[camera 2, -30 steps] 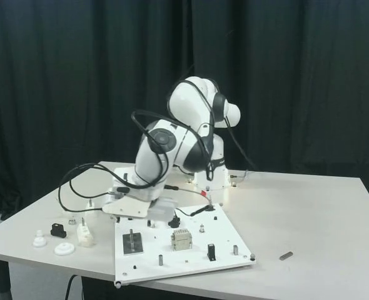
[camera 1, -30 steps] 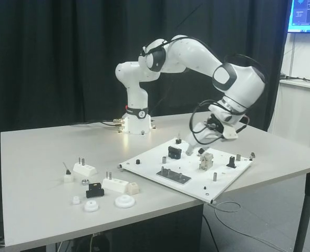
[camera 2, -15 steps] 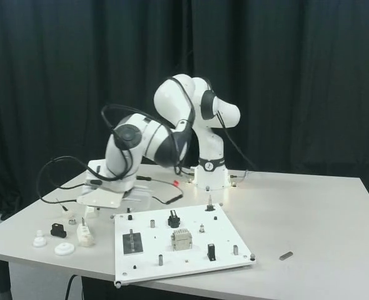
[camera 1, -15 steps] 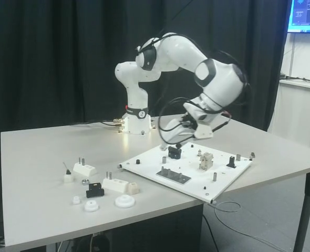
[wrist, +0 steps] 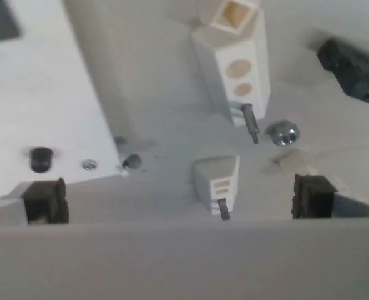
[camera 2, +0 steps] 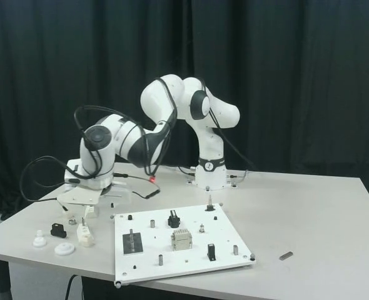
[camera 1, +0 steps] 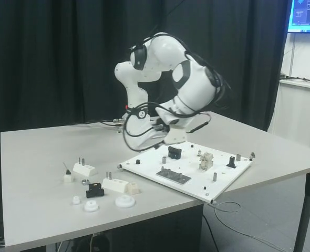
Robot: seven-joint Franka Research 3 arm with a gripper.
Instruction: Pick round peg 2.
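Wrist view: gripper (wrist: 178,200) had its two black fingertips (wrist: 44,201) spread wide, gripping nothing. Between them, on the grey table (wrist: 166,106), sat a small white wedge-shaped block (wrist: 216,180) with a thin dark peg (wrist: 224,209) sticking out of it. Beyond it lay a long white block (wrist: 233,72) with a short grey round peg (wrist: 250,119) at its nearer end; could not tell which of the two was round peg 2. A metal nut (wrist: 283,132) lay just beside the grey round peg and a black clip-like part (wrist: 353,62) farther off. The corner of the white assembly board (wrist: 40,94), carrying a black stud (wrist: 40,159), reached in on the other side. First room view: white robot arm (camera 1: 192,89) was bent low, its hand above the table between the board's corner and the loose parts. Both blocks stood on the table clear of the board, pegs upright and untouched, with two white gear-like discs (camera 1: 124,201) nearer the table edge. Second room view: hand hung low over the same cluster, apart from the parts; long block, black part and discs lay just beside the board.
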